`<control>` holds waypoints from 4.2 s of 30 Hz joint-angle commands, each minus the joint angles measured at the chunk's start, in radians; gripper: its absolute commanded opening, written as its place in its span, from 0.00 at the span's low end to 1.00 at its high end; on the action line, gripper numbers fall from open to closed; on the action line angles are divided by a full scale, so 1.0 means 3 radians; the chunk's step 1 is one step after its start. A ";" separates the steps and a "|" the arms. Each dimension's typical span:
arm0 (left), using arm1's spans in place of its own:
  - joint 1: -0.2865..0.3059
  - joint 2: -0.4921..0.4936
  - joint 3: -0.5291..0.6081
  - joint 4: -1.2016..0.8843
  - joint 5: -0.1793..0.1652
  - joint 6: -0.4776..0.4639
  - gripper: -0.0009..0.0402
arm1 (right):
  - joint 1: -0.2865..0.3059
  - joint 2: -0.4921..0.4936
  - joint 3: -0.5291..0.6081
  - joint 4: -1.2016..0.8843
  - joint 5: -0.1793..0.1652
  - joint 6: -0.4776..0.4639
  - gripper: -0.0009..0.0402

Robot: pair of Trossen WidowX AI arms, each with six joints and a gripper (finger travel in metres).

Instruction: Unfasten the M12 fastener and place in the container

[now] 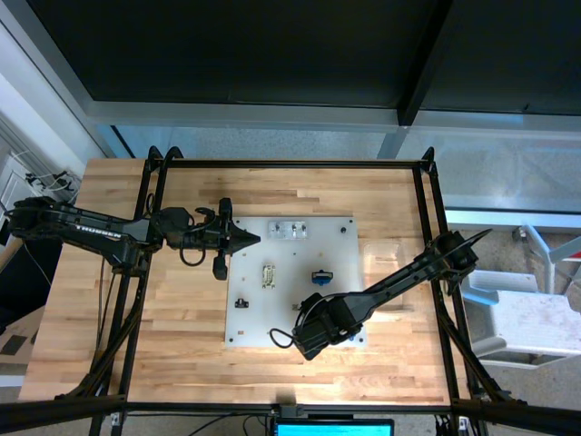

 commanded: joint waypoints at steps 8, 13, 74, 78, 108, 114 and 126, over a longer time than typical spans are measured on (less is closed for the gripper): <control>0.0001 0.0000 0.0001 0.0003 0.0000 0.0000 0.02 | -0.0005 -0.0004 -0.0111 0.0098 0.0005 0.0004 0.54; 0.0000 0.0000 0.0001 0.0001 0.0000 0.0000 0.02 | -0.0009 -0.0004 -0.0123 0.0104 0.0043 -0.0005 0.50; 0.0000 0.0000 0.0001 0.0001 0.0000 0.0000 0.02 | -0.0028 -0.0027 -0.0106 0.0134 -0.0027 -0.5061 0.05; 0.0000 0.0000 0.0001 0.0001 0.0000 0.0000 0.02 | -0.0028 -0.0055 -0.0051 0.0088 -0.0025 -0.5069 0.05; 0.0000 0.0000 0.0001 0.0001 0.0000 0.0000 0.02 | -0.0498 -0.1200 -0.0825 -0.0375 0.0179 -0.3702 0.05; 0.0000 0.0000 0.0001 0.0001 0.0000 0.0000 0.02 | -0.0631 -0.1584 -0.1322 -0.0340 0.0179 -0.3702 0.05; 0.0001 0.0000 0.0001 0.0001 0.0000 0.0000 0.02 | -0.0749 -0.2293 -0.2117 -0.0338 0.0178 -0.3686 0.05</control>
